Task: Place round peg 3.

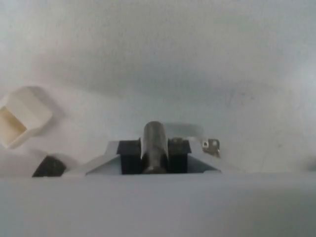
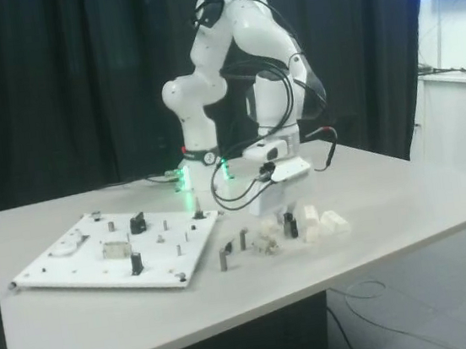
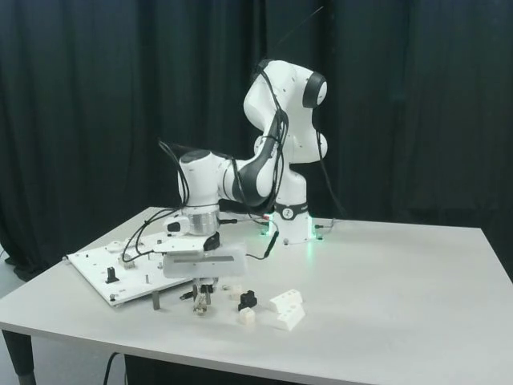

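Though base hidden, round peg sits between jaws.

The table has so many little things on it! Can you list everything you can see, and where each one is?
Flat white board with small black and grey pegs and fixtures: one, white, on the grey table's side away from the loose parts.
Grey round metal peg: one, grey, upright between the hand's black fingers.
Small white plastic blocks: several, white, scattered beside the hand.
Small upright grey pegs: two, grey, standing on the table between board and hand.
Grey table: one, grey, under everything.
Black curtain: black, behind the table.
White robot arm: one, white, bolted to the table.
Hand: one, lowered near the blocks, shut on the peg.
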